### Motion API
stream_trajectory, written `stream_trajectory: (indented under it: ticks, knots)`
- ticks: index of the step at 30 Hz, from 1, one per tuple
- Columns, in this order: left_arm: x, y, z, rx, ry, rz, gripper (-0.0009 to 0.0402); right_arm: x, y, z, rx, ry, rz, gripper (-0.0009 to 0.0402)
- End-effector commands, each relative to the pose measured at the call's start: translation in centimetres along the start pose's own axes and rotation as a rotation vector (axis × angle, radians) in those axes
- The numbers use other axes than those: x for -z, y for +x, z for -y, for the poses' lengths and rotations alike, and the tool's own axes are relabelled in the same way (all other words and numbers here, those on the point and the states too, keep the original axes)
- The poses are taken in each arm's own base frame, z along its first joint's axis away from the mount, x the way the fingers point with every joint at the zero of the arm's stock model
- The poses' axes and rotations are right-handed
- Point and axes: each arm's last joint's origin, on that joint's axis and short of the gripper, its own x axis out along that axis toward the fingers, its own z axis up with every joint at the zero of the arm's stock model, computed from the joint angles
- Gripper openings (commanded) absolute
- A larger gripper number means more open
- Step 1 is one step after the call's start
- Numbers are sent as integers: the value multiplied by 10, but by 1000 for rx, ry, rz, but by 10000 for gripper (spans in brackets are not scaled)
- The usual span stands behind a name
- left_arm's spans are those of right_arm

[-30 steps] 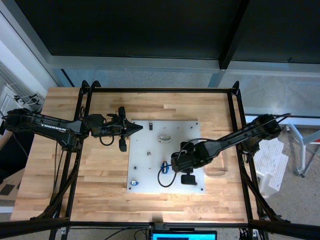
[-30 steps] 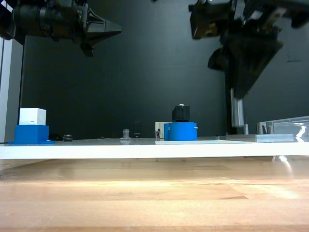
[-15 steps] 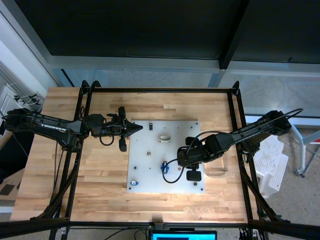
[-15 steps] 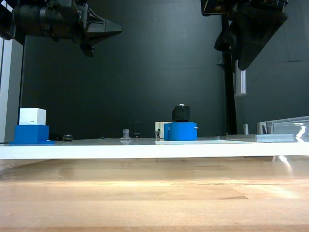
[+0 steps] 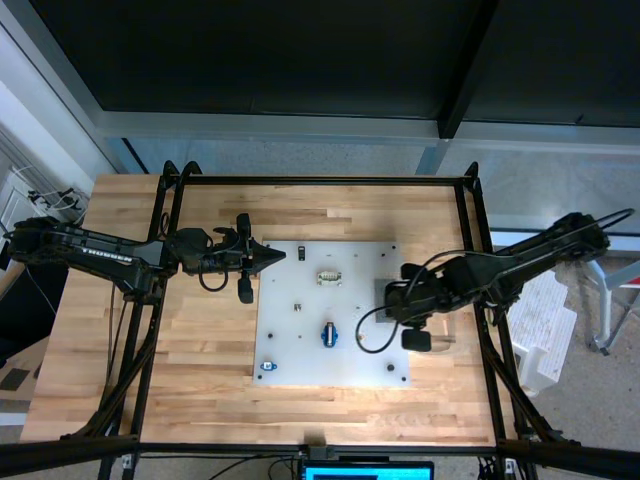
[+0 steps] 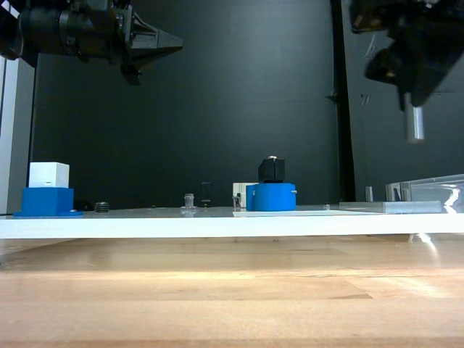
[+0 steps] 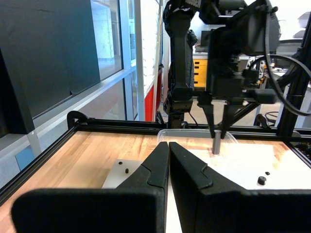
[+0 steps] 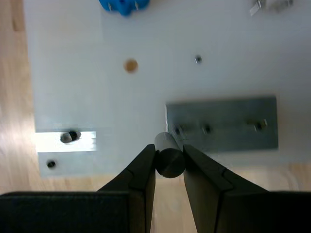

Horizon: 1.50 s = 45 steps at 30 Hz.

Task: Remove the 16mm cylinder and place in the container

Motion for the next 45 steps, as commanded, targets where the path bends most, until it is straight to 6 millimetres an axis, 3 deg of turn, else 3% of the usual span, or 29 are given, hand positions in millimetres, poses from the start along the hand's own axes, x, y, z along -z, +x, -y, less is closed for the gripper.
stream_trajectory:
  ticks: [1, 10, 19, 23, 35, 45]
  knots:
    - [0, 0, 0, 0, 0, 0, 0, 15, -1, 6, 1, 19, -7, 0]
    - [0, 0, 0, 0, 0, 0, 0, 54, 1, 22, 13, 34, -46, 0]
    - [0, 0, 0, 0, 0, 0, 0, 78, 16, 28, 34, 59, -105, 1]
    - [0, 0, 0, 0, 0, 0, 0, 82, 21, 29, 43, 64, -121, 20]
    - [0, 0, 0, 0, 0, 0, 0, 81, 25, 28, 51, 59, -135, 131]
    - [0, 0, 0, 0, 0, 0, 0, 81, 25, 27, 50, 59, -133, 152]
